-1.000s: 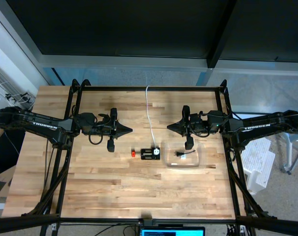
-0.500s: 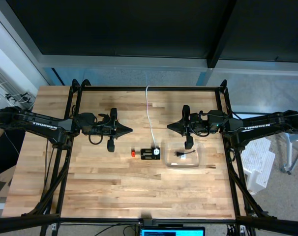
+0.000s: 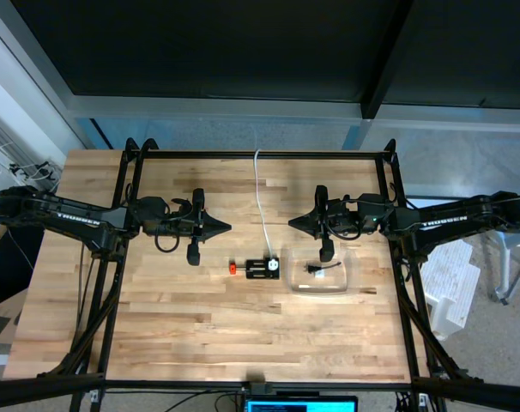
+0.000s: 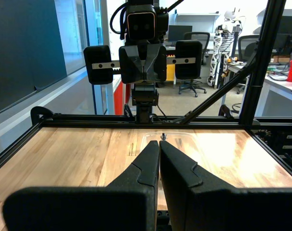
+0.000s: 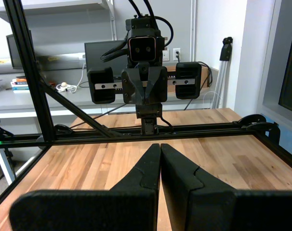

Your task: Remove the power plug from the receptacle and place in the container

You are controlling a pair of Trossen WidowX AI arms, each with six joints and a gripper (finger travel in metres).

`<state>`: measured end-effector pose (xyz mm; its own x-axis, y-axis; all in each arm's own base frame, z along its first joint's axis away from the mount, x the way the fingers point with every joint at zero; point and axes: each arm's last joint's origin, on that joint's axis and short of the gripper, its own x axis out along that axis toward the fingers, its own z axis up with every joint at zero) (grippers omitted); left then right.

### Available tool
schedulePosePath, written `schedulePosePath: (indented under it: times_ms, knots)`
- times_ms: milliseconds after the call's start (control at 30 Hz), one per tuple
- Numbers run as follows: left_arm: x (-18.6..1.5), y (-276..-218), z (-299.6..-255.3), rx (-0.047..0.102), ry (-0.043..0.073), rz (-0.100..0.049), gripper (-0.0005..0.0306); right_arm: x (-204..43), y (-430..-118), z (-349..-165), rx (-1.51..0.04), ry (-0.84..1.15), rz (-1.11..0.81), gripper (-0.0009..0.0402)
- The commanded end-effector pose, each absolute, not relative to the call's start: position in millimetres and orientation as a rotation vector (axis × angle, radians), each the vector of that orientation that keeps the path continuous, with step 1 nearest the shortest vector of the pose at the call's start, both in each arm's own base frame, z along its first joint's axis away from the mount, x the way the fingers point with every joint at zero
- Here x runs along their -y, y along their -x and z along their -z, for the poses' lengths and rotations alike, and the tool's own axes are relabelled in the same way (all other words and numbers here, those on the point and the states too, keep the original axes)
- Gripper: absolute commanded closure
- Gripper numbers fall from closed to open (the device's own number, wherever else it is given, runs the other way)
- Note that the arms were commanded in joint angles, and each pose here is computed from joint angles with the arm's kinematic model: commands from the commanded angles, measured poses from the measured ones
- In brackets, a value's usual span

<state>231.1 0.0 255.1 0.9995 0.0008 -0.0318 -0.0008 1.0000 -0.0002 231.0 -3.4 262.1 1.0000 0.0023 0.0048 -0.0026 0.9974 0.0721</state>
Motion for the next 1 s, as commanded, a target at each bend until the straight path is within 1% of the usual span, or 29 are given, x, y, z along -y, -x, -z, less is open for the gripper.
schedulePosePath:
  times_ms: [33,1000]
  knots:
    - [0.0,-231.2,-255.3,-0.031,0.0,0.0,0.03,3.3,-230.9,-262.2,0.006,-0.072,-0.003,0.0393]
    - [0.0,-231.1,-255.2,-0.031,0.0,0.0,0.03,3.4,-230.8,-260.9,-0.008,-0.071,-0.002,0.0393]
